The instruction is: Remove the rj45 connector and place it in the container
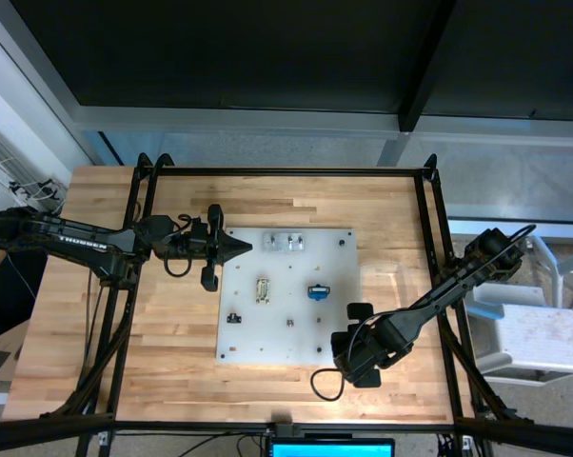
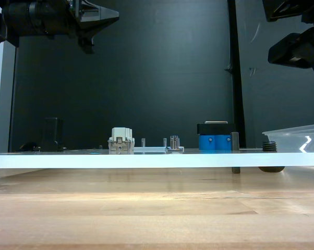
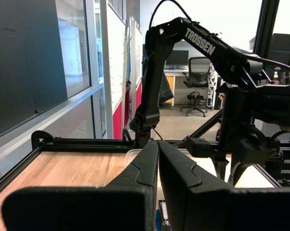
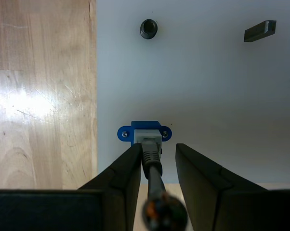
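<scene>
place: robotics lab/office | evidence: office chair [image 3: 198, 94], monitor [image 3: 177, 57], framed workbench [image 1: 172, 381] (butcher-block top)

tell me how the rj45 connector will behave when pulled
Seated in its blue mount, the rj45 connector probably resists, then pops free. Its thin cable tail may flex. Tiny beside the fingers, it's likely light. The right gripper hangs open over it; the left gripper hovers shut by the board.
</scene>
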